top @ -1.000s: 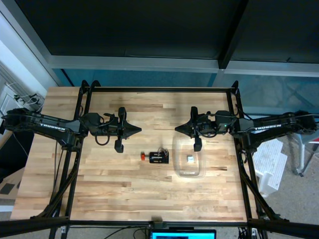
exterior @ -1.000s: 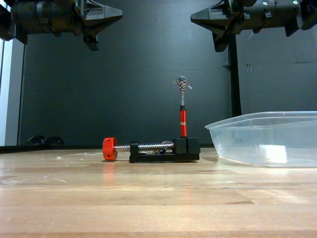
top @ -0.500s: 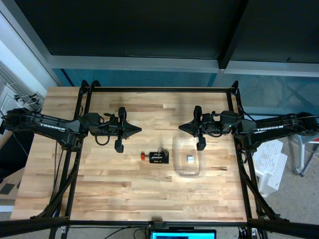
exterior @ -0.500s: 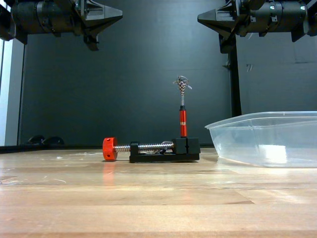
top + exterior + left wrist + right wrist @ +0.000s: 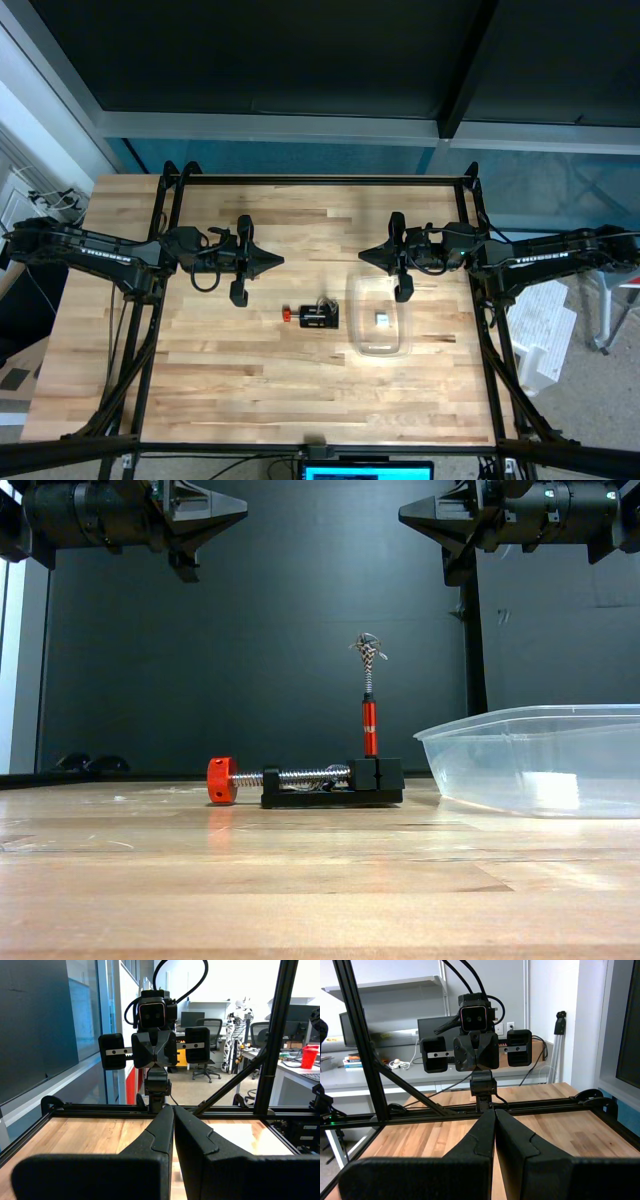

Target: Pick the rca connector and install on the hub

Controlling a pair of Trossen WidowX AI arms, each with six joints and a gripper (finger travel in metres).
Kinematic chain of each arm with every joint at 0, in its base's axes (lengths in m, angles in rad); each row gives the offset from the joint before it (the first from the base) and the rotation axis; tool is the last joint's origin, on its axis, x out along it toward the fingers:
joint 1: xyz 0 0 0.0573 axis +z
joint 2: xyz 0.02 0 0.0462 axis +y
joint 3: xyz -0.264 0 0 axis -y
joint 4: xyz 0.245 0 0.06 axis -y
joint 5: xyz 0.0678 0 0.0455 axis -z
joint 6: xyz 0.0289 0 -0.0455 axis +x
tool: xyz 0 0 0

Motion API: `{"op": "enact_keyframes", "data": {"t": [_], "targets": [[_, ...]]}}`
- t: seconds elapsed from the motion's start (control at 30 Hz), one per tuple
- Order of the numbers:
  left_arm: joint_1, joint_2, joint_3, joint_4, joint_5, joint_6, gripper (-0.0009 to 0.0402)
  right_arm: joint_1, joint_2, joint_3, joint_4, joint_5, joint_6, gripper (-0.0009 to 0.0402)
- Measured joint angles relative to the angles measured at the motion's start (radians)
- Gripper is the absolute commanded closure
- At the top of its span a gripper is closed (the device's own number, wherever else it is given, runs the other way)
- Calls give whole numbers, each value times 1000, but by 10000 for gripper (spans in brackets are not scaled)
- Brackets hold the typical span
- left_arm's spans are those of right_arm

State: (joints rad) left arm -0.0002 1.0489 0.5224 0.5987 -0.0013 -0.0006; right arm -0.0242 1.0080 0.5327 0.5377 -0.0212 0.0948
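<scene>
Left arm (image 5: pixel 95 253) and right arm (image 5: pixel 545 252) were matte black, with white TROSSEN lettering on each long link. Left gripper (image 5: pixel 278 261) was over the counter's (image 5: pixel 250 380) left half, right gripper (image 5: pixel 362 255) over its right half. Both were wedge-shaped, with fingers (image 5: pixel 160 1130) pressed tip to tip. Black cable (image 5: pixel 205 279) looped below the left wrist. The square camera housing (image 5: pixel 152 1012) sat between two boxy blocks with small silver screws.

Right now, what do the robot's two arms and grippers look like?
The left arm and right arm are matte black with white lettering along the forearm and black cable loops near the wrist. The left gripper, over the table's left half, and the right gripper, over its right half, each taper to a wedge of two black fingers.
</scene>
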Motion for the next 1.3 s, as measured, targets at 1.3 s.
{"op": "enact_keyframes", "data": {"t": [1.3], "targets": [[0, 0, 0, 0, 0, 0, 393, 0, 0, 0, -18, 1, 1, 393]]}}
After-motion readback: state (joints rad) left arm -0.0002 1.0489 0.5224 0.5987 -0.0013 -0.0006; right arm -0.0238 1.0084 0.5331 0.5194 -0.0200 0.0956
